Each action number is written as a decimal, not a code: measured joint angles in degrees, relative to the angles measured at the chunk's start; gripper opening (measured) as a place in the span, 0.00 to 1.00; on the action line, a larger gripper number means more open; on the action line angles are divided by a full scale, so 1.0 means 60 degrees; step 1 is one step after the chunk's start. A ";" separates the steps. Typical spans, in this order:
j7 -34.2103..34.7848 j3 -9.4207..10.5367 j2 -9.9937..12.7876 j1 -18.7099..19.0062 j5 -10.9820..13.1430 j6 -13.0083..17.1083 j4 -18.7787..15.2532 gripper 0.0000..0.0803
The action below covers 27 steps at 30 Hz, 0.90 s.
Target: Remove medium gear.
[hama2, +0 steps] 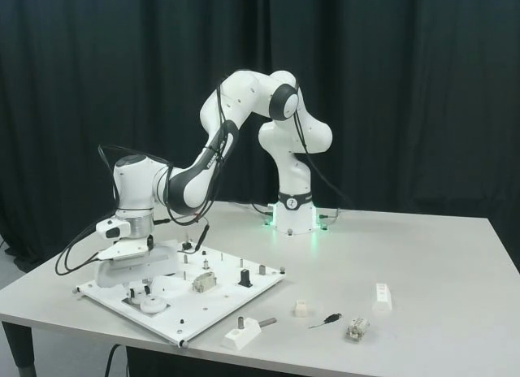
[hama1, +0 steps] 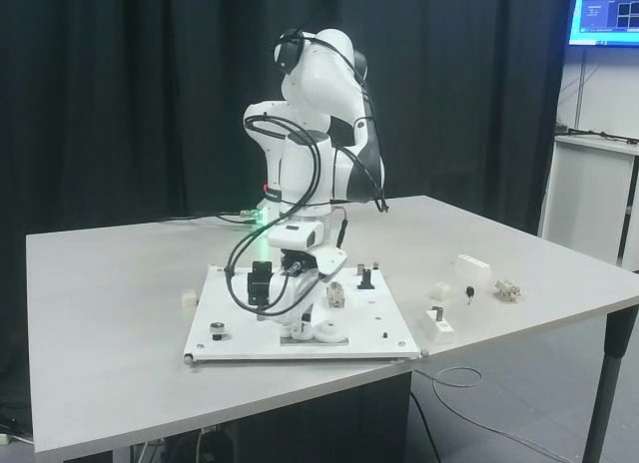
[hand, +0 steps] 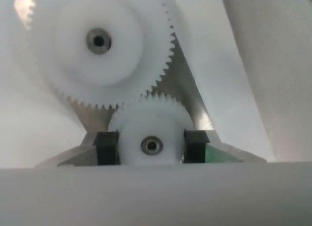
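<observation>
- Nearest to the wrist camera: blurred white body of the hand, across the whole near edge of the wrist view.
- Just beyond: gripper (hand: 151, 147) with two black fingertips (hand: 107, 147), one on each side of the medium gear (hand: 152, 133).
- Jaws clenched on the medium gear, both pads touching its white rim, metal hub (hand: 151, 145) right between them.
- Medium gear white, toothed, sitting midway between the jaws, teeth meshing with the large gear (hand: 100, 48) just beyond the jaws.
- Large gear also white, with own metal hub, touching the medium gear only at the teeth.
- Under the gears, beyond the fingertips: grey metal base plate (hand: 183, 87) with a small green spot beside one fingertip.
- In the first room view: gripper (hama1: 301, 318) low over the white board (hama1: 225, 305), white gears (hama1: 325, 332) right below it.
- In the second room view: arm (hama2: 207, 153) bent down to the board (hama2: 215, 305), gripper (hama2: 134, 289) at the gears (hama2: 152, 305) near the board's corner.
- Well apart from the jaws, on the grey table (hama2: 422, 255): several small white parts (hama2: 382, 296) and a small black tool (hama2: 330, 319).
- Behind: black curtain (hama2: 406, 84).
</observation>
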 joint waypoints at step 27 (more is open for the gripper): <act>0.0752 -0.0013 -0.0004 0.0063 -0.0275 -0.0081 0.0066 0.34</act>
